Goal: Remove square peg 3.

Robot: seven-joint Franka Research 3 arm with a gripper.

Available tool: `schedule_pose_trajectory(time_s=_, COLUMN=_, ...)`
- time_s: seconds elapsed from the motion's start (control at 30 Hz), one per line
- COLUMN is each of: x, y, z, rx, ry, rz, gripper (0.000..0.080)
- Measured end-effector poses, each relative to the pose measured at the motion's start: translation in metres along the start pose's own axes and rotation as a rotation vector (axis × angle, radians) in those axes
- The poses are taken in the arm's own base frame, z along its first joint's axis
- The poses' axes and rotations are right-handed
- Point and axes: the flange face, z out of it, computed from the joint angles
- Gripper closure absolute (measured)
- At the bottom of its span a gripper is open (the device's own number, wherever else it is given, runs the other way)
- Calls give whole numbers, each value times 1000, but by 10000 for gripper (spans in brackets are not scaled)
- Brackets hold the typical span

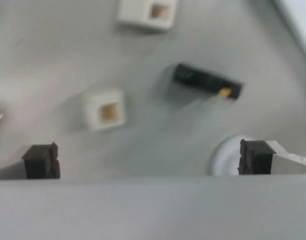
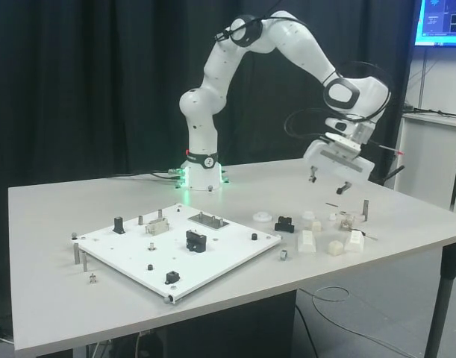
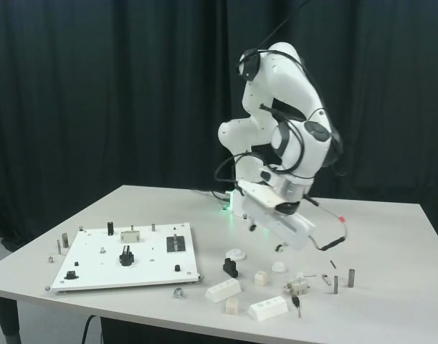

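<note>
End effector [image 1: 147, 160] wide apart over table, white cube [image 1: 142, 11] cut off

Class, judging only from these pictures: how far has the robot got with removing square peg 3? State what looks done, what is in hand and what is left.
Done: nothing I can confirm; loose white blocks lie on the table beside the white board, but which is peg 3 is unclear. In hand: nothing, since the gripper hangs open and empty above those parts. Left: apparently the whole grasp and removal, if the peg is not already out.
</note>
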Motion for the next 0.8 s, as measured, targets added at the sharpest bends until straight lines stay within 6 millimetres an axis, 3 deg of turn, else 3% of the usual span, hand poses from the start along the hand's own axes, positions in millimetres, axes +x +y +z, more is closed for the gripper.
schedule_pose_trajectory(time_s=0.47, x=72, y=18, z=43, rx=7, ry=6, rz=-31, gripper=3)
schedule_pose_trajectory(time_s=0.8, x=115, y=34, z=64, rx=18, ry=-5, rz=-54, gripper=3)
